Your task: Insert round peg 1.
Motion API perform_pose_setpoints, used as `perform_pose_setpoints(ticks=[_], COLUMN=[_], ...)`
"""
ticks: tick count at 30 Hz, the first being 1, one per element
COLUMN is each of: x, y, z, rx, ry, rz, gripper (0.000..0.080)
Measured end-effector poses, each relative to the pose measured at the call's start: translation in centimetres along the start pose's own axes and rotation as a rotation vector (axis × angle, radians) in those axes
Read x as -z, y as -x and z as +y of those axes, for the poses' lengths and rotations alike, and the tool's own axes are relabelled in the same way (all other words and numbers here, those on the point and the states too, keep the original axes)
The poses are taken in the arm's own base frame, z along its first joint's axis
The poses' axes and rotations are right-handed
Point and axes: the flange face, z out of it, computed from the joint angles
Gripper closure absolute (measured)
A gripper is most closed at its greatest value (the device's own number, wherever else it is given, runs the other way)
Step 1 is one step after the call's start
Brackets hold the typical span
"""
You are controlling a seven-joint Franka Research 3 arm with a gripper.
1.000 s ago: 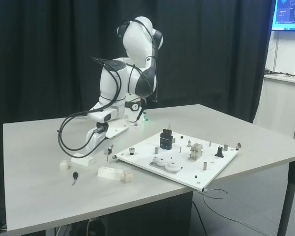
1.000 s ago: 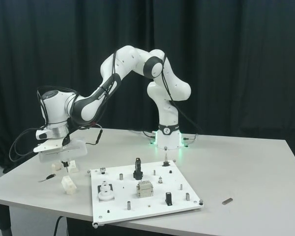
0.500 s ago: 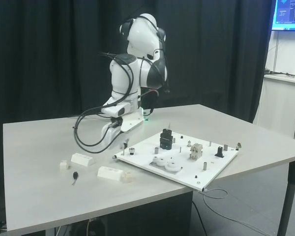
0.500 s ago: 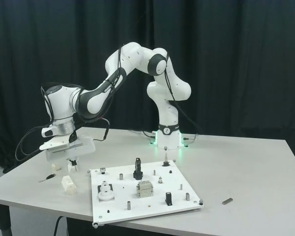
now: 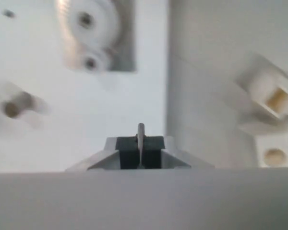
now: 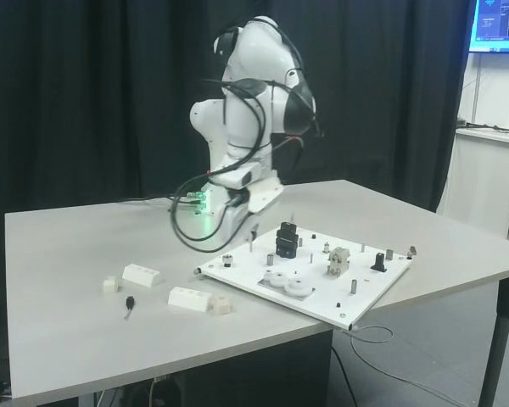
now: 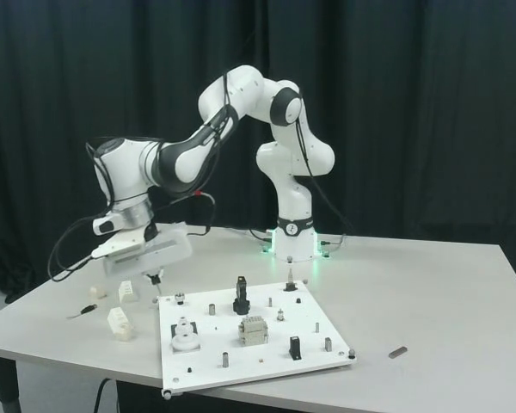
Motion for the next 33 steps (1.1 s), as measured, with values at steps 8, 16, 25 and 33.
perform_pose_setpoints(ticks=[8,16,25,33], x=[1.6,3.2,4.0,4.1], y=[1.0,2.8,5.5,8.1], z=[-4.8,-10.4,-16.5,-21.8], rx=[0.02,0.049,0.083,0.124], ry=[-0.027,-0.039,-0.011,0.027], rz=[-0.028,-0.051,-0.067,-0.076], gripper=[0.0787,0.0787,0.0787,0.0787])
